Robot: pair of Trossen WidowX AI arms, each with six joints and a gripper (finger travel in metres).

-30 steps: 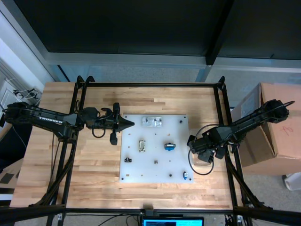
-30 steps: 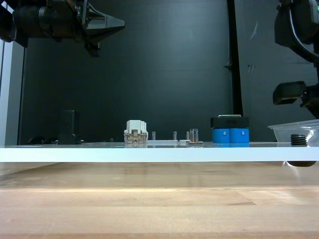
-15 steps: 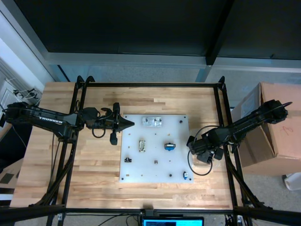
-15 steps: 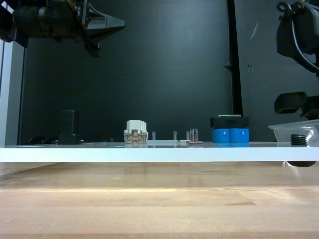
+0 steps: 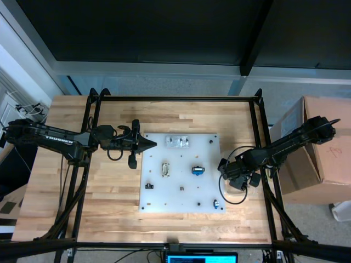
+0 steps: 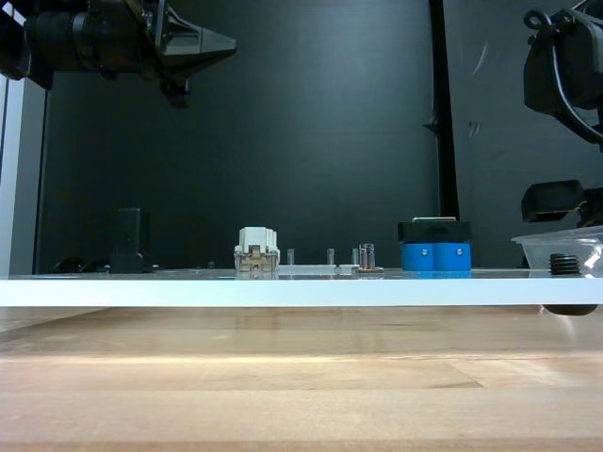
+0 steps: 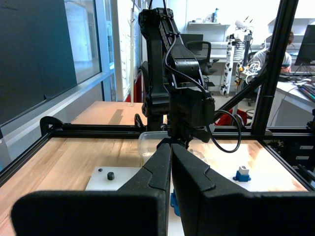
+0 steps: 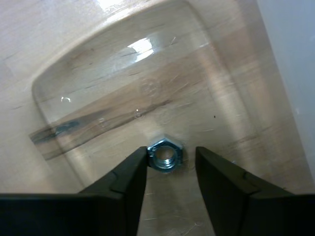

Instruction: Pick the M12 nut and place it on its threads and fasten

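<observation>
The silver M12 nut [image 8: 166, 156] lies flat and free on the floor of the clear tray [image 8: 98, 88], off the board's right edge. My right gripper [image 8: 172, 162] is down in the tray, open, with one fingertip on each side of the nut; one finger [image 8: 129, 172] is at its edge and a small gap shows on the other side. From above, the right gripper [image 5: 237, 181] covers the tray. The black ribbed stud [image 6: 565, 265] stands bare on the white board [image 5: 164, 197]. My left gripper [image 5: 152, 144] hovers shut and empty over the board's far left edge.
The board carries a blue block [image 6: 434, 256], a white connector [image 6: 257, 254], a silver post [image 6: 366, 256] and a metal fitting [image 5: 177, 142]. A black frame [image 5: 175, 99] rings the table. A cardboard box [image 5: 323, 148] stands to the right.
The right gripper has sunk lower into the tray and shifted slightly. The left arm, the nut and the stud have not visibly moved.
</observation>
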